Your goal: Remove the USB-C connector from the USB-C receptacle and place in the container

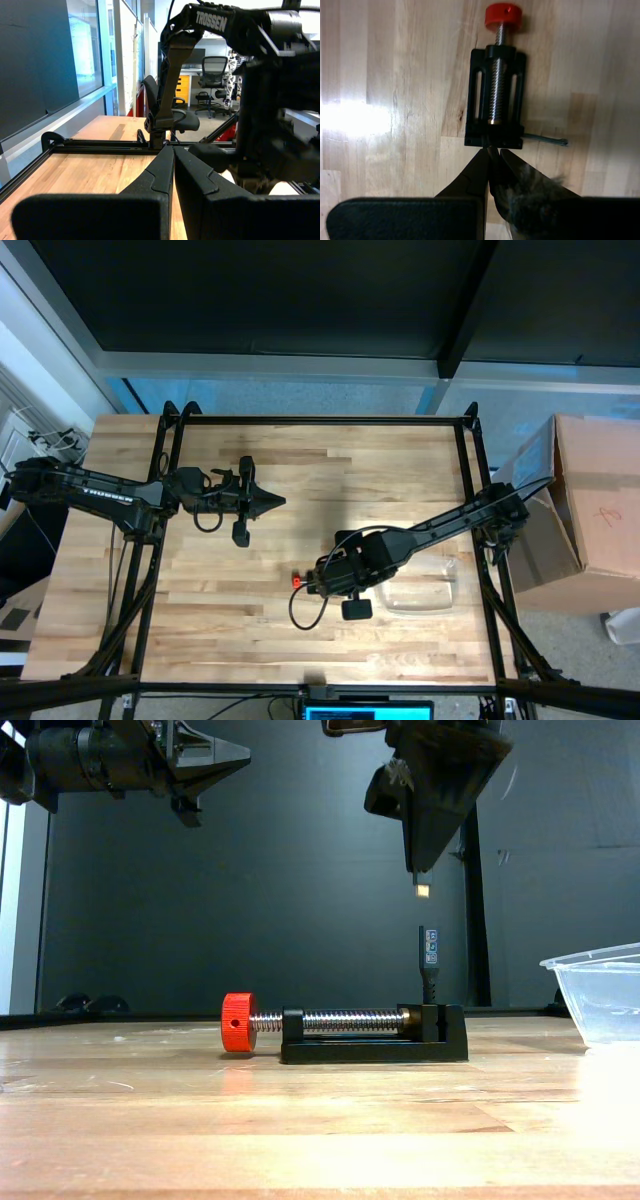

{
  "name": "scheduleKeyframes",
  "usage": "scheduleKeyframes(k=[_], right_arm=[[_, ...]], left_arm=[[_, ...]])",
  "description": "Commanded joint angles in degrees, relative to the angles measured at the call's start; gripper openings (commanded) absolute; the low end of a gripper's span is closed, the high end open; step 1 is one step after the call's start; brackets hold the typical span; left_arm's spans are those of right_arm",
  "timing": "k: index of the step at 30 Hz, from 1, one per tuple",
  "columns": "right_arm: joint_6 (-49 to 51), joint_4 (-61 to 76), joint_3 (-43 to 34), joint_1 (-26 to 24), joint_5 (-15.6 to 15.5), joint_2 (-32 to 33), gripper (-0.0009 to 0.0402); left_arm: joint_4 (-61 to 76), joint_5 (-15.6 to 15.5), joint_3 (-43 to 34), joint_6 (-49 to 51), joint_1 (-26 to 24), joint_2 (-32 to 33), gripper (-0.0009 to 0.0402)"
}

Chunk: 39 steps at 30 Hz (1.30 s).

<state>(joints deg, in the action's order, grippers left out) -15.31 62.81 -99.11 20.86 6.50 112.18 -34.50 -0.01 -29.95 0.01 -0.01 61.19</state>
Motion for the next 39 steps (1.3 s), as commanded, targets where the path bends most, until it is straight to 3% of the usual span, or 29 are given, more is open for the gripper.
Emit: scheduleKeyframes(k=[1,4,24,39], right_arm=[[-0.02,0.13,0.15,-0.02,0.26,-0.7,0.0],[0.02,0.55,0.15,-0.13,1.49,-2.03,0.0],[-0.35,1.75,1.16,1.7,1.51,-6.91,0.0],[-8.94,-3.93,24.22,9.31,1.51,-23.56,0.0]], left_arm=[[-0.02,0.0,0.0,0.0,0.02,0.02,0.0],[-0.02,0.0,0.0,0.0,0.0,0.02,0.0],[-0.02,0.0,0.0,0.0,0.02,0.0,0.0],[-0.02,0.0,0.0,0.0,0.02,0.04,0.0]])
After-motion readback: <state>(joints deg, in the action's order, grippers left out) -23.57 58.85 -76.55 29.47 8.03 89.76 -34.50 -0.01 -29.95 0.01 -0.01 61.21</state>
